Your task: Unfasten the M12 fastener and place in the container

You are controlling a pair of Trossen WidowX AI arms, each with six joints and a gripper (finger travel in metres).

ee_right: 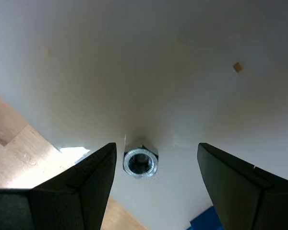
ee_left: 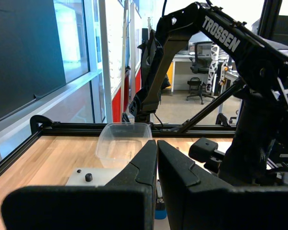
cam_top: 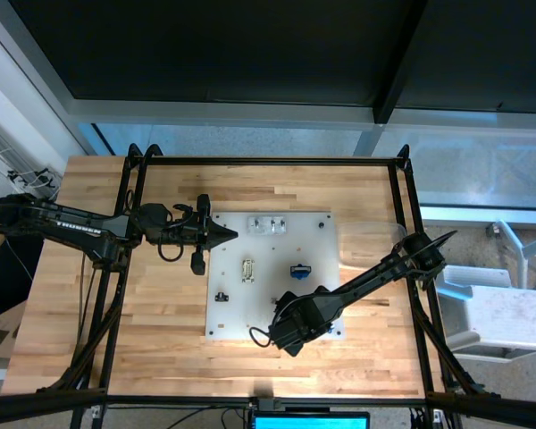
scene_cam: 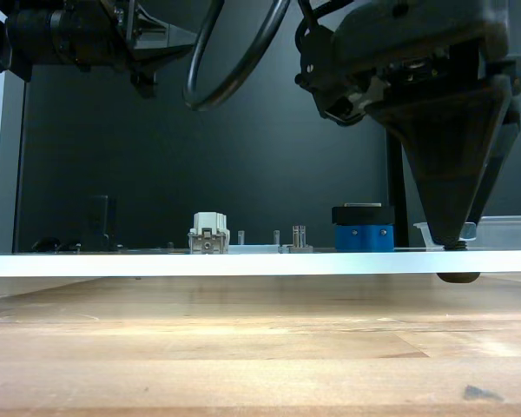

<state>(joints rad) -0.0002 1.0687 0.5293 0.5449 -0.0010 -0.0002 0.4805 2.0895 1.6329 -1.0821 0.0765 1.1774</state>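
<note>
White board (cam_top: 241, 308): right gripper (ee_right: 156, 149) straddles hexagonal nut (ee_right: 140, 162), left gripper (cam_top: 230, 234) at edge.

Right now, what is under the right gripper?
A small silver hex nut on the white board, inside the open right gripper; any stud beneath is covered. Left gripper, shut, hovers over board's left edge.

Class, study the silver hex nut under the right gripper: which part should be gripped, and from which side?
Grip the nut across two opposite side flats, coming straight down from above: its bore faces up and it sits low on the white board. The open right gripper straddles it; the left gripper hangs shut by the board's far left corner.
</note>
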